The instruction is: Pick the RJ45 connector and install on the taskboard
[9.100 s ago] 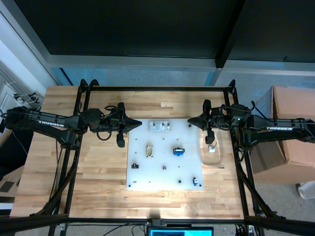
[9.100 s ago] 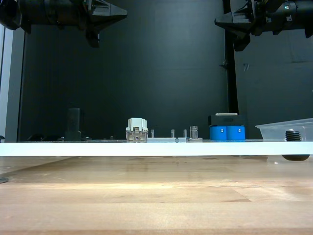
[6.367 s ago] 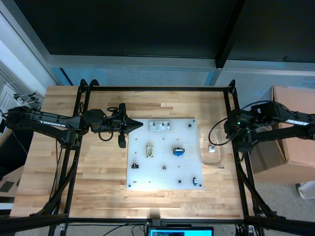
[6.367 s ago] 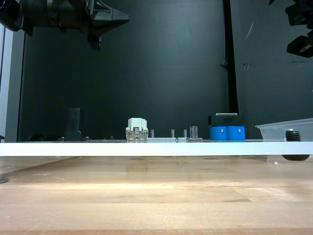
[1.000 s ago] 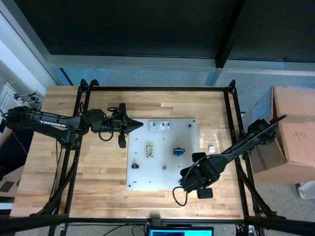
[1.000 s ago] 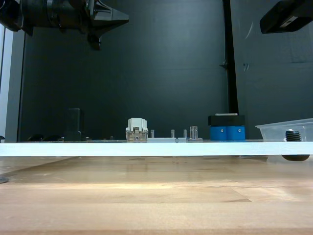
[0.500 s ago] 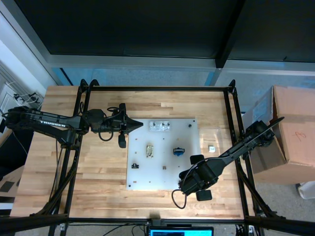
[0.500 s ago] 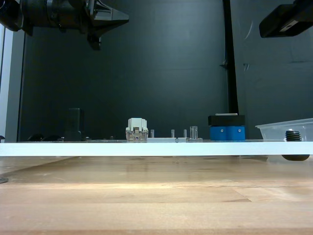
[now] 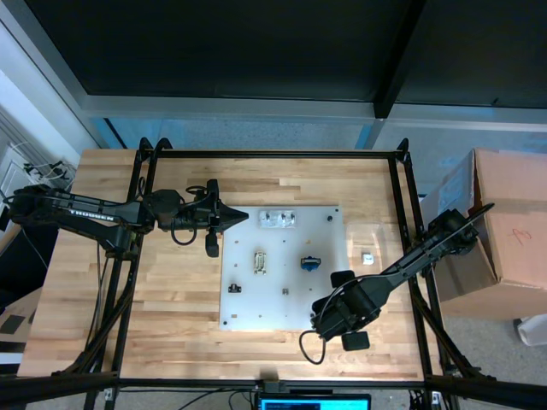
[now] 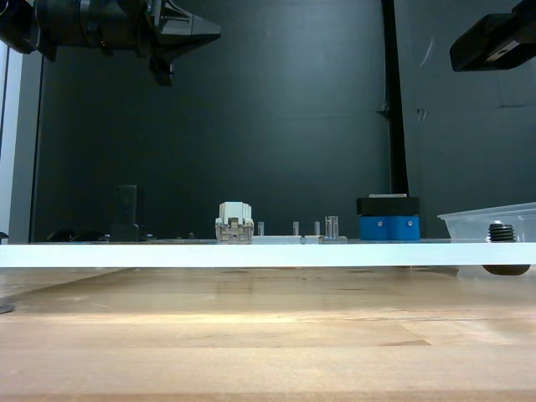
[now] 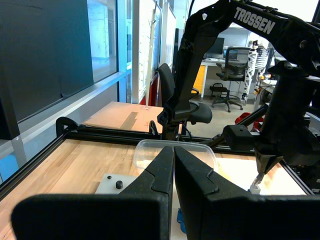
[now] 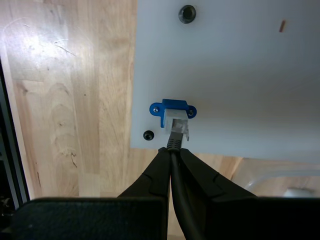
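The RJ45 connector [image 12: 178, 129], clear plastic on a black cable, has its tip at the mouth of the blue seat [image 12: 174, 108] near the white taskboard's [image 9: 282, 303] near right corner. I cannot tell how far in it sits. My right gripper [image 12: 171, 152] is shut on the cable just behind the connector. In the high view the right gripper [image 9: 330, 318] covers the seat. My left gripper [image 9: 243, 215] hangs high over the board's far left edge, shut and empty, its fingers [image 11: 160, 172] pressed together. From there the right gripper [image 11: 260, 175] points down at the connector [image 11: 255, 189].
A clear tray [image 9: 368, 275] with a small white part [image 9: 367, 257] lies right of the board. The board carries a grey connector block [image 10: 234, 224], a blue block [image 10: 389, 224] and small pegs. A cardboard box [image 9: 504, 231] stands beyond the table's right edge.
Since the earliest frames the right arm has swung from above the tray to the board's near right corner. In the last second its gripper shifted slightly left. The left arm stayed put.
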`<action>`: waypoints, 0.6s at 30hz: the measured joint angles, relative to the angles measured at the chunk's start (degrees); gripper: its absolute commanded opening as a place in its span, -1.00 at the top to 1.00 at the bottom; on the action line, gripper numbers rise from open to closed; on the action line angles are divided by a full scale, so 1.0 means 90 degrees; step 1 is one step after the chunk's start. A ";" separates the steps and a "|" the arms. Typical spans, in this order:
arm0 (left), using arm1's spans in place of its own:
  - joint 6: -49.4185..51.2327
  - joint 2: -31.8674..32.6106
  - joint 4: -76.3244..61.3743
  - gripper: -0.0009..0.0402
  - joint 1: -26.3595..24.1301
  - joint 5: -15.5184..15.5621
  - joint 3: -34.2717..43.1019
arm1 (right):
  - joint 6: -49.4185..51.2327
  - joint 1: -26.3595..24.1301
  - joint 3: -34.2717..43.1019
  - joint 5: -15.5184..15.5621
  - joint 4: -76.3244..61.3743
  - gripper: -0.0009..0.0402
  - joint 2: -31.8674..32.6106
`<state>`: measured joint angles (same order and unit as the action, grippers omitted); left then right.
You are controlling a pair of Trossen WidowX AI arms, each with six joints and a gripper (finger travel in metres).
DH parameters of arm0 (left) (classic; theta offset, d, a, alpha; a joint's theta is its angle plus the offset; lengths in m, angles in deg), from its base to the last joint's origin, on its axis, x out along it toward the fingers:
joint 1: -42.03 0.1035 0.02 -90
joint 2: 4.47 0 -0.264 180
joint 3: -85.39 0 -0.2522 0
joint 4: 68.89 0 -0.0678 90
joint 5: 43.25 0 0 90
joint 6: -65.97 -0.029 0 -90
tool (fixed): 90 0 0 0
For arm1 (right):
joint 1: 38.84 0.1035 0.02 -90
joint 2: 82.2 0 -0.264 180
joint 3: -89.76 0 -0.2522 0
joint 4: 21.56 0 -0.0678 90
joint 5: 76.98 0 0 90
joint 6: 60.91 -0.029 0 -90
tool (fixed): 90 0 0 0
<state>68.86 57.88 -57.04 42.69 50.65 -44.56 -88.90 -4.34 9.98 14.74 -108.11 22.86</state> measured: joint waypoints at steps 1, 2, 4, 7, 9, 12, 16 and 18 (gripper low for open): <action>0.0002 0.0000 -0.0002 0.96 0.0000 0.0000 0.0000 | 0.0000 0.0000 -0.0012 0.0000 0.0017 0.96 -0.0002; 0.0002 0.0000 -0.0002 0.96 0.0000 0.0002 0.0000 | 0.0000 0.0000 -0.0024 0.0000 0.0029 0.96 -0.0005; 0.0000 0.0000 0.0000 0.96 0.0000 0.0000 0.0000 | 0.0000 0.0002 -0.0044 0.0002 0.0053 0.96 -0.0007; 0.0000 0.0000 -0.0002 0.96 -0.0005 0.0002 0.0000 | -0.0002 0.0005 -0.0053 0.0000 0.0070 0.96 -0.0007; 0.0000 0.0000 -0.0002 0.96 -0.0005 0.0000 0.0000 | -0.0002 0.0007 -0.0056 0.0000 0.0070 0.96 -0.0007; 0.0002 0.0000 -0.0002 0.96 -0.0005 0.0002 0.0002 | -0.0002 0.0012 -0.0061 -0.0002 0.0073 0.96 -0.0005; 0.0000 0.0000 -0.0002 0.96 -0.0005 0.0000 0.0000 | -0.0005 0.0022 -0.0068 -0.0005 0.0092 0.96 0.0000; 0.0002 0.0000 0.0000 0.96 -0.0005 0.0002 0.0000 | -0.0005 0.0027 -0.0070 -0.0005 0.0100 0.96 0.0002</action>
<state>68.88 57.88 -57.04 42.65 50.68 -44.56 -88.94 -4.10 9.34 14.70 -107.21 22.88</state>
